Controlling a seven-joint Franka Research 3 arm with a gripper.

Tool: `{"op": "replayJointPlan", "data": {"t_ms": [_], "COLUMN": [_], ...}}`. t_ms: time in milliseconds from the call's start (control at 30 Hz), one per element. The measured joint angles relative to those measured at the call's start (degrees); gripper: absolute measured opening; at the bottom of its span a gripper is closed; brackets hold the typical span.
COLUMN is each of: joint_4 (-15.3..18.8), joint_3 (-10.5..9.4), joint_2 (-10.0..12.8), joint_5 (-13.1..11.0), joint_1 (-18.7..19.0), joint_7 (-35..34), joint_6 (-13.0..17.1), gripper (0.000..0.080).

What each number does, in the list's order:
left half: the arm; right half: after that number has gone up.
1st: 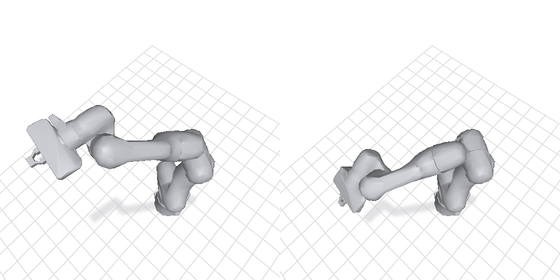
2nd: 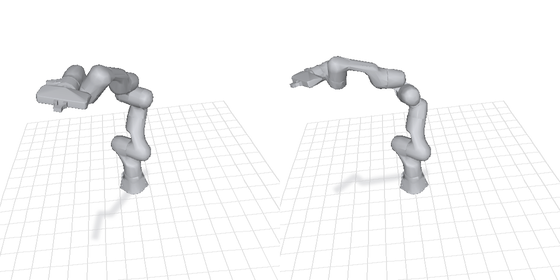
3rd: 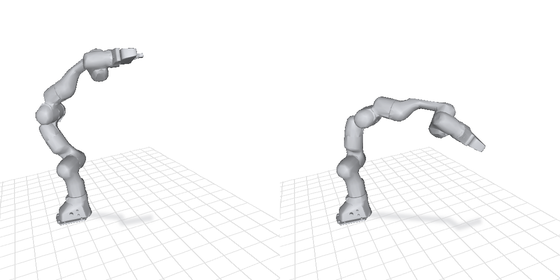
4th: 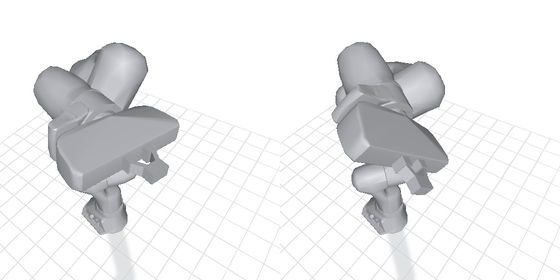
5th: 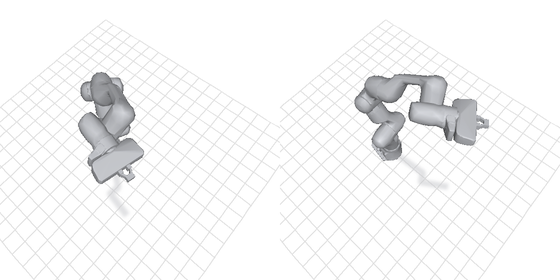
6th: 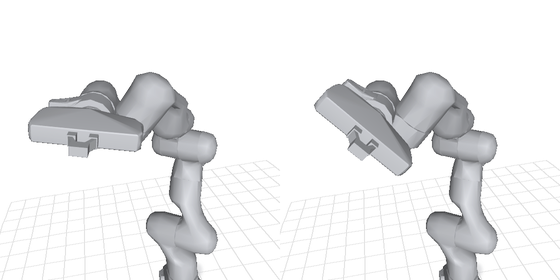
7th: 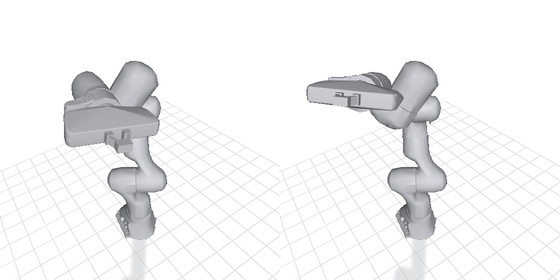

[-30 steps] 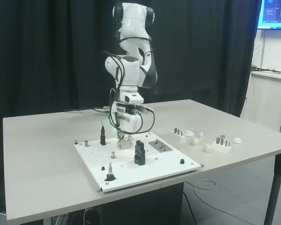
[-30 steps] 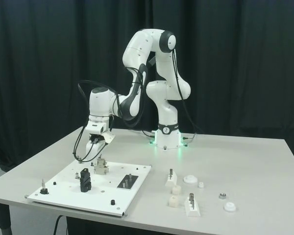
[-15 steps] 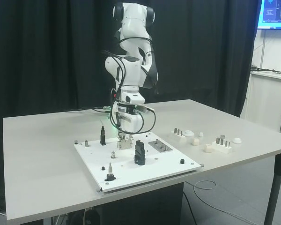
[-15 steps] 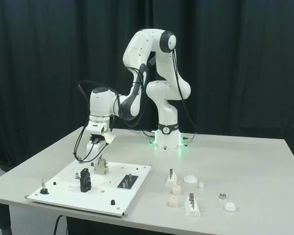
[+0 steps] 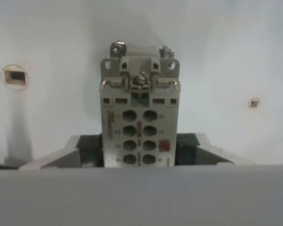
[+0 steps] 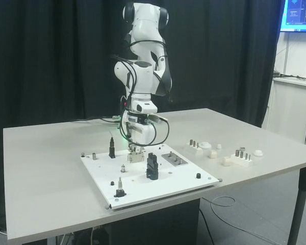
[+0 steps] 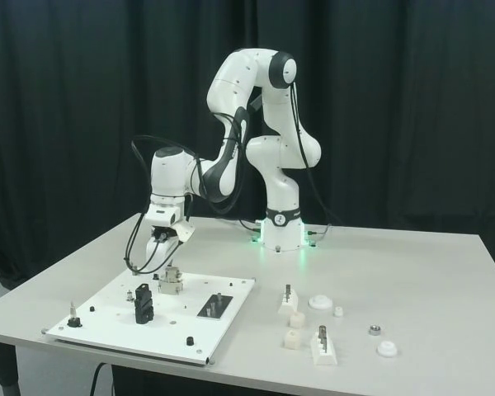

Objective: Insert waterproof.

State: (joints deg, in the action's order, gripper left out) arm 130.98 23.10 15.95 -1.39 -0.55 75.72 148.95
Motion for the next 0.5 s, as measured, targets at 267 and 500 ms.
{"op": "replayJointPlan", "data": {"t_ms": [267, 500], "joint_4": [0.0, 0.0], "joint_3": [0.01, 0.01], "joint_2": [0.0, 0.0], "joint_5": [0.1, 0.1], "joint_1": [0.0, 0.0], "joint_7": [0.0, -0.8], "joint_6": [-0.2, -0.2], "gripper": [0.0323, 0.0323]}}
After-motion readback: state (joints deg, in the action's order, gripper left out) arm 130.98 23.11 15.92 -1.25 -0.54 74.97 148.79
